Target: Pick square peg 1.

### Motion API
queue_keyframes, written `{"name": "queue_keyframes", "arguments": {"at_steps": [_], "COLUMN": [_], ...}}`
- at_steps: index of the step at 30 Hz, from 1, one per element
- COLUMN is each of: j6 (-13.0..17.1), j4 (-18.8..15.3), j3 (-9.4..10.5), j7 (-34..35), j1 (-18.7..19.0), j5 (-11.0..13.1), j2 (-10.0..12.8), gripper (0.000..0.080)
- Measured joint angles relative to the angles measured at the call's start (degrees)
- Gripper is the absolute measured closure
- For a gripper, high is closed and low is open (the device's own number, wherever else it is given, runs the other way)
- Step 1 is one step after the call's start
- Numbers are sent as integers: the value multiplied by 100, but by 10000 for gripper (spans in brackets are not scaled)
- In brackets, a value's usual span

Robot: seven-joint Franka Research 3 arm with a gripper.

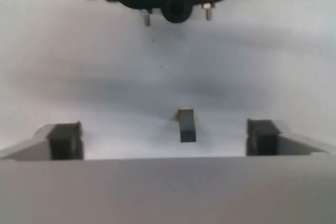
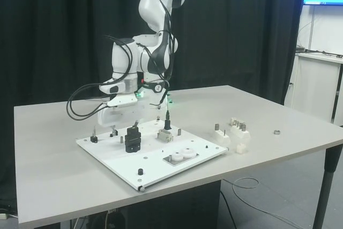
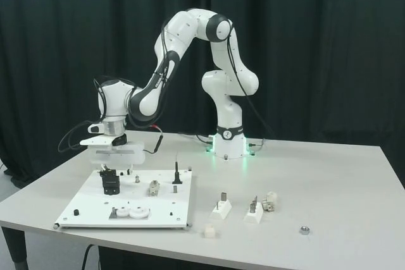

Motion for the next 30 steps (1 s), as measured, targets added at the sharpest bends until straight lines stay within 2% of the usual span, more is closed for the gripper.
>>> {"name": "queue_keyframes", "arguments": {"at_steps": [5, 6, 30], "j6": [-92, -101, -276], "j4": [0, 0, 0], "j3": [0, -1, -1], "j7": [0, 0, 149], "j1": [55, 66, 124], "j5": [0, 0, 4], "j2": [-85, -99, -236], "gripper": [299, 21, 3]}}
